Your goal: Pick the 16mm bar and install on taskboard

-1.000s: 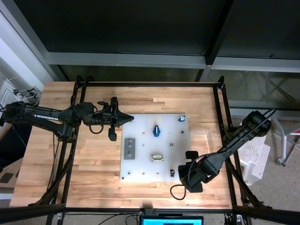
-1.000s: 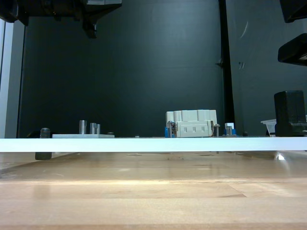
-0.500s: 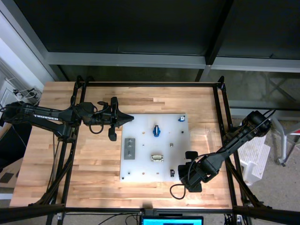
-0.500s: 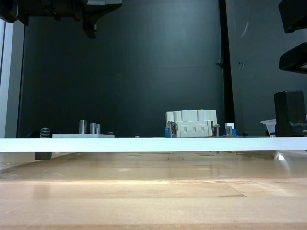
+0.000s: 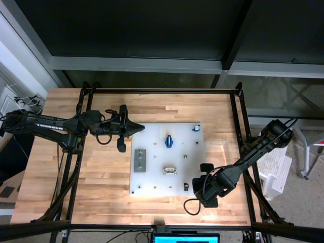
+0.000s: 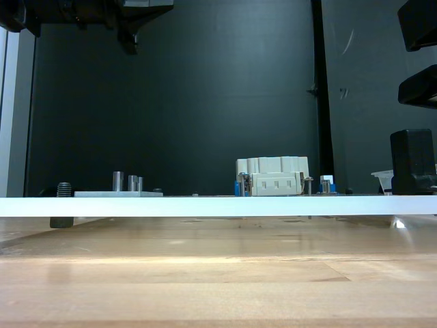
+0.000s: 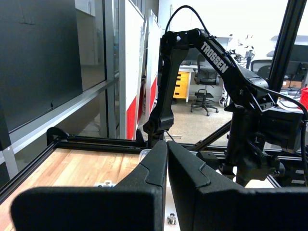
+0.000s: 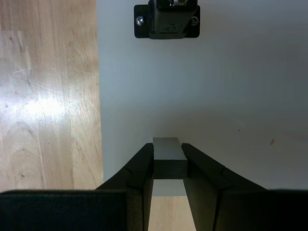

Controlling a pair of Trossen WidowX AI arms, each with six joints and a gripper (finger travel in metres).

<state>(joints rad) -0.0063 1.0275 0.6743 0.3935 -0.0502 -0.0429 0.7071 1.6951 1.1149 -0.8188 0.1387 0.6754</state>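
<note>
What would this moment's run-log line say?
16mm bar: held | right gripper: above taskboard, near-right corner | left gripper: shut, raised, taskboard far-left corner

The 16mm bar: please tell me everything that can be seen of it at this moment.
The 16mm bar is a plain grey, metal-looking piece with a flat end face; its full length is hidden. It is held in the right gripper, clamped on both sides by the black fingers, clear of any seat. It hangs above the white taskboard at its near right corner, next to the wooden table. The left gripper, shut and empty, is over the board's far left corner.
</note>
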